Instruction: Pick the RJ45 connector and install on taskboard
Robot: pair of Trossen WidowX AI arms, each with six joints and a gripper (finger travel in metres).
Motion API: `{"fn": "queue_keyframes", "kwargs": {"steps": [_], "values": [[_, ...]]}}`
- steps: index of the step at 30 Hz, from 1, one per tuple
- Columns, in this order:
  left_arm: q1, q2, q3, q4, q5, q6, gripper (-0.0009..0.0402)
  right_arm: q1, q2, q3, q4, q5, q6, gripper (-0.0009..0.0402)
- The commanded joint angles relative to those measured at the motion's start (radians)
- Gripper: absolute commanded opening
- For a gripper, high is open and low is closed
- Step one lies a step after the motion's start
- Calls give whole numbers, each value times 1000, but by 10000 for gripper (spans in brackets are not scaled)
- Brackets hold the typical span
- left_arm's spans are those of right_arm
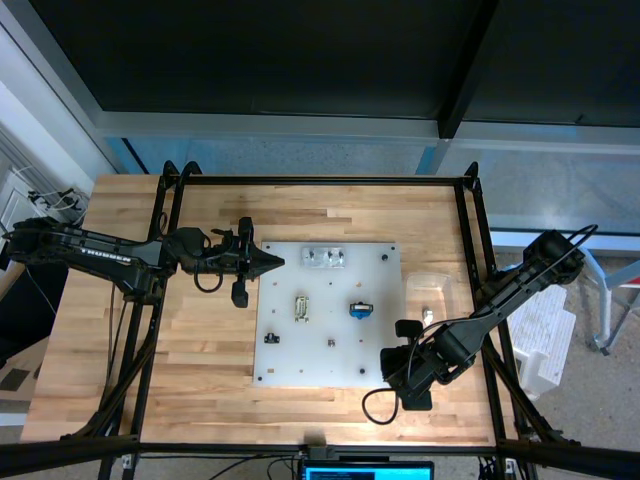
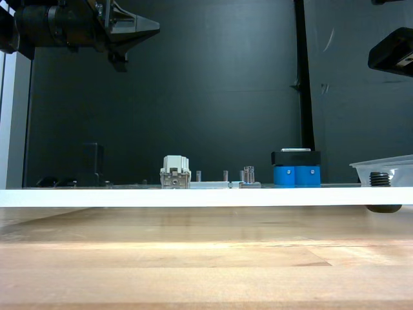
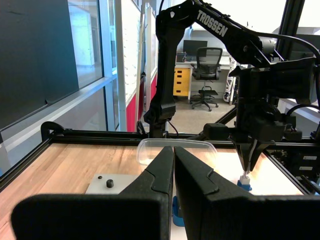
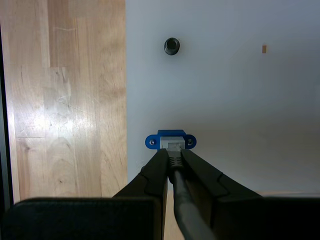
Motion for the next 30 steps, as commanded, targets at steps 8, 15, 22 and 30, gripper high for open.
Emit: {"fn": "queue_keyframes", "kwargs": {"steps": [8, 15, 22, 30], "values": [[0, 0, 0, 0, 0, 0, 0, 1, 0, -22, 16, 1, -1, 4], [0, 0, 0, 0, 0, 0, 0, 3, 0, -49, 27, 1, 0, 4], [0, 0, 0, 0, 0, 0, 0, 3, 0, -64, 38, 0, 0, 4], [0, 0, 0, 0, 0, 0, 0, 4, 0, -64, 40, -2, 0, 4]]}}
